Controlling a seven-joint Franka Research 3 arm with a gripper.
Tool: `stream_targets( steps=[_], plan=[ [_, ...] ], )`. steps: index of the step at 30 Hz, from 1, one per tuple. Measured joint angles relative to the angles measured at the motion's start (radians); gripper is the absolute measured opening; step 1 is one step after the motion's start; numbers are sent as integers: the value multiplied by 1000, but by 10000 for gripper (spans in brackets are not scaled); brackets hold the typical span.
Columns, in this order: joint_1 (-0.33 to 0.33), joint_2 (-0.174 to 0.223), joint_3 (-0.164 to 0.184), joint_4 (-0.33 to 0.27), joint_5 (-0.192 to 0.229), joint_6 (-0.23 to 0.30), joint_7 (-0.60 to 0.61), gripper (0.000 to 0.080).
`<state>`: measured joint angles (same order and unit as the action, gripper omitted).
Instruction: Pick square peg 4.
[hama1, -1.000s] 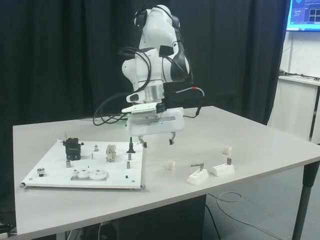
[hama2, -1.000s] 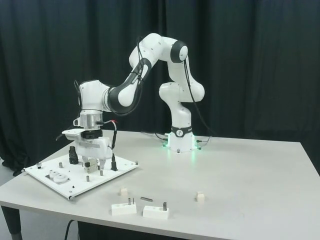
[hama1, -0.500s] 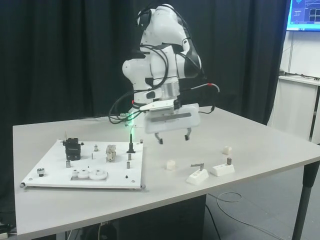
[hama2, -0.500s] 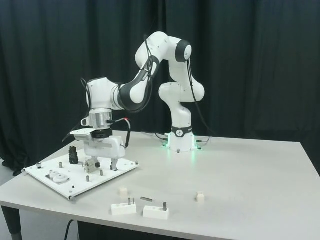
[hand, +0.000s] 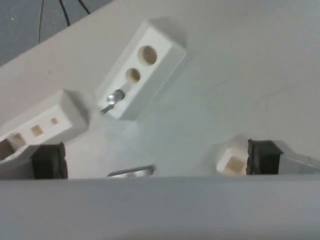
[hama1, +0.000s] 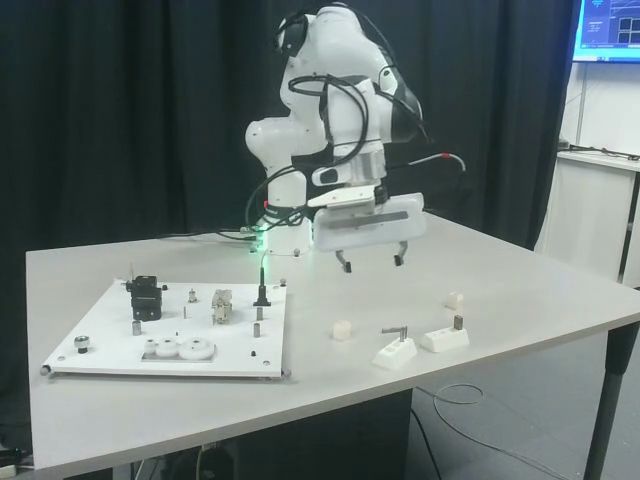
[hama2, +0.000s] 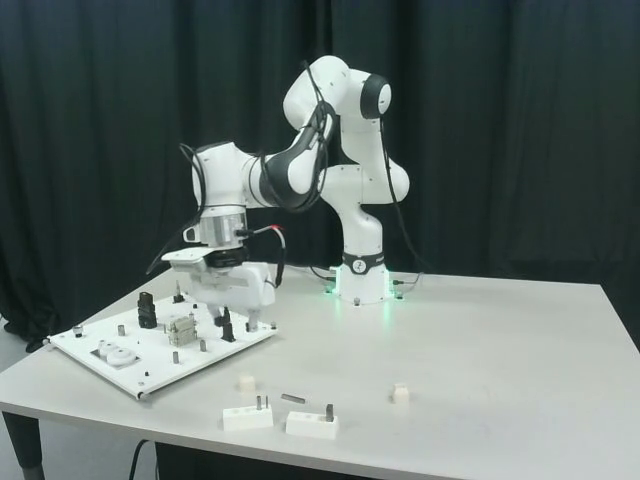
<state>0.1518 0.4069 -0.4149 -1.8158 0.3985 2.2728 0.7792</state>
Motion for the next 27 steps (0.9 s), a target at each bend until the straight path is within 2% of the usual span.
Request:
stream_targets(
  steps=[5,13,17,27],
  plan=[
    [24,-7,0,0,-15,-14,74,800],
    [72,-8,0,-1,-17,-26,192,800],
    [103,-8,0,-3,-25,-26,299,800],
    [177,-8,0,-7,-131,-24,650,800]
  ],
)
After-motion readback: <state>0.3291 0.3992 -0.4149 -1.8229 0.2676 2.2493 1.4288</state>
